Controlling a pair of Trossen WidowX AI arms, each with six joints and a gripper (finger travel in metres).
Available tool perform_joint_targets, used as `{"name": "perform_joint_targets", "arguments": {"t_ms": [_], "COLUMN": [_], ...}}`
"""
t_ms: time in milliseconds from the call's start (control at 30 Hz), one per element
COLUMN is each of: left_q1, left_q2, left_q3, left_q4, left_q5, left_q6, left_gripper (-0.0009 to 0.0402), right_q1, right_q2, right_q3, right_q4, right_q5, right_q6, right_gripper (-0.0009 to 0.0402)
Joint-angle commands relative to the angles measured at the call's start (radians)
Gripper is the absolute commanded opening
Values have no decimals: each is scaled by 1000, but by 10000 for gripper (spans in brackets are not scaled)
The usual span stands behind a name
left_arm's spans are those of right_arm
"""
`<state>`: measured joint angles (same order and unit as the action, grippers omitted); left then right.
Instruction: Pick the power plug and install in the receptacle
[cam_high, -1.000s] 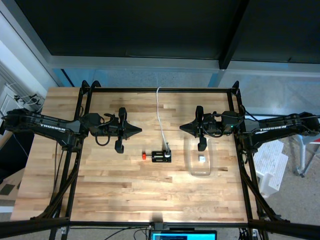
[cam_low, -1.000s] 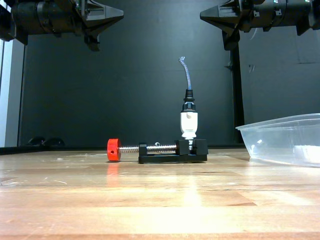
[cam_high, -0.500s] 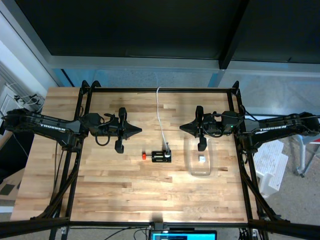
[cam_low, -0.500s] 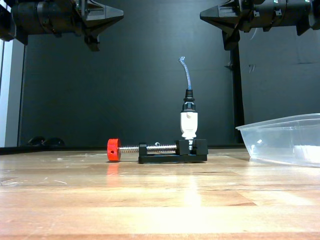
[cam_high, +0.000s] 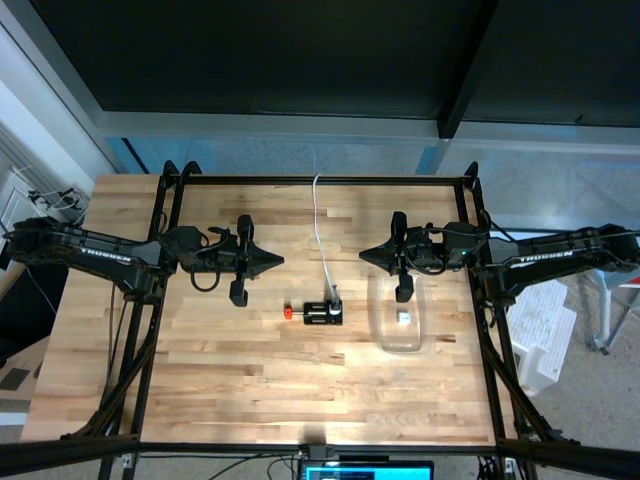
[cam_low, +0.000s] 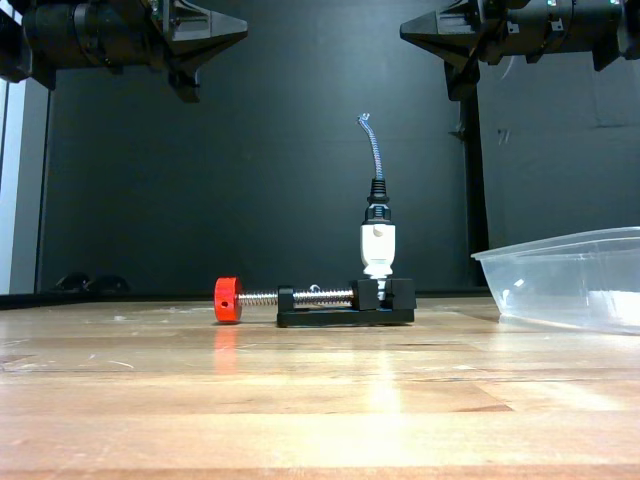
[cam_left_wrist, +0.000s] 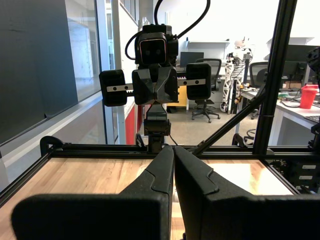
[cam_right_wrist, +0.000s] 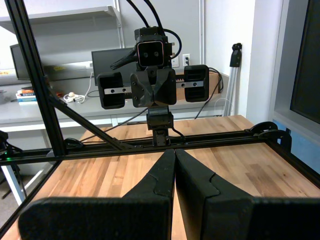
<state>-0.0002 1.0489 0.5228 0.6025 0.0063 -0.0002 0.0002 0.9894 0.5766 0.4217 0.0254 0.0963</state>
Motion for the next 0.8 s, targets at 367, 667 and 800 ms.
{"name": "perform_joint_targets", "arguments": {"t_ms": [367, 667, 800], "left_q1": [0, 0, 0], "left_q2": [0, 0, 0], "left_q3": [0, 0, 0], "left_q4": [0, 0, 0], "left_q5": [0, 0, 0], "left_q6": [0, 0, 0], "left_gripper": [0, 0, 0], "right_q1": [0, 0, 0], "right_q2": [0, 0, 0], "right_q3": [0, 0, 0], "right_q4": [-1, -18, -17], "right_q5": [0, 0, 0], "right_q6": [0, 0, 0], "right_gripper": [0, 0, 0]}}
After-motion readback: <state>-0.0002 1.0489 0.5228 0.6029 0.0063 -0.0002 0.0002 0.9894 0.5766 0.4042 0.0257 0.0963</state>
